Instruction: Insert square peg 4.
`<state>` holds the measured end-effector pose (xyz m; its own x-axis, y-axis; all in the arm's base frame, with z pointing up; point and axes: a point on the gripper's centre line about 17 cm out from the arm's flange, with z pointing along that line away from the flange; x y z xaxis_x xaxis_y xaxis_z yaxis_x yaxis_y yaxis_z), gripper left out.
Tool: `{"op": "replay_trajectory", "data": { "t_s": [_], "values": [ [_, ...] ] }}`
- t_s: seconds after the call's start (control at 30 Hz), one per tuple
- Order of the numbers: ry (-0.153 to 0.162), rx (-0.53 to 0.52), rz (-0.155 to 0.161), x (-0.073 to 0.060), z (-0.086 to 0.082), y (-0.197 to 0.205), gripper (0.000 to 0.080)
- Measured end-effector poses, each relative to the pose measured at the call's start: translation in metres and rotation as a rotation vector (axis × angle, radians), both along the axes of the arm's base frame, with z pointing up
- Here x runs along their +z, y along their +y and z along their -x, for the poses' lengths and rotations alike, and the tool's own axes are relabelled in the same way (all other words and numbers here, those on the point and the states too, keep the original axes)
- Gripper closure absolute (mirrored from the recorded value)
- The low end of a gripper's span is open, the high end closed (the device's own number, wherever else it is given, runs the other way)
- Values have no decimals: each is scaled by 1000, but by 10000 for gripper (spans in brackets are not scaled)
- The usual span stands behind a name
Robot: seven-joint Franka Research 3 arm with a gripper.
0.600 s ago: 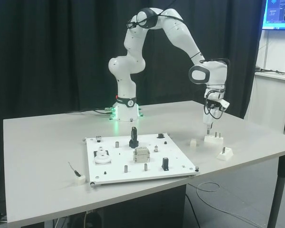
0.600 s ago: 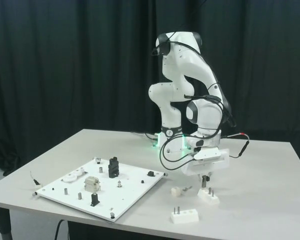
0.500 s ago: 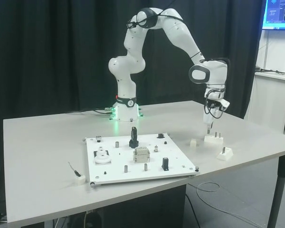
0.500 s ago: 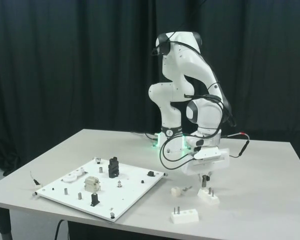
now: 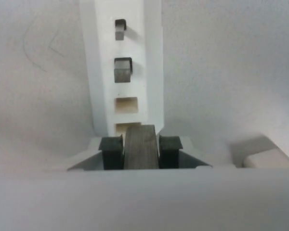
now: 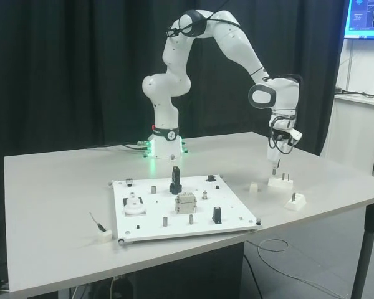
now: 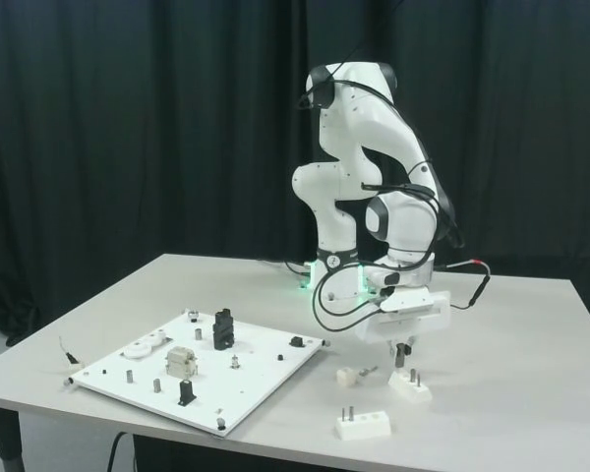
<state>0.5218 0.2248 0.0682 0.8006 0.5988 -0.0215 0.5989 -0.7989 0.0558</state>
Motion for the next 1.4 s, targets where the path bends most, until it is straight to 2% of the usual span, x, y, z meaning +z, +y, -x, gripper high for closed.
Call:
{"op": "replay_trajectory", "data": {
  "t_s": [0.47, 0.77, 1.07, 1.4],
  "values": [
    [-7, -26, 0, 3, -5, -4, 647],
    [-25, -61, -4, 8, -17, -7, 647],
    [-65, -116, -14, 22, -43, -13, 647],
    [-131, -258, -22, 42, -88, -35, 647]
  ]
}}
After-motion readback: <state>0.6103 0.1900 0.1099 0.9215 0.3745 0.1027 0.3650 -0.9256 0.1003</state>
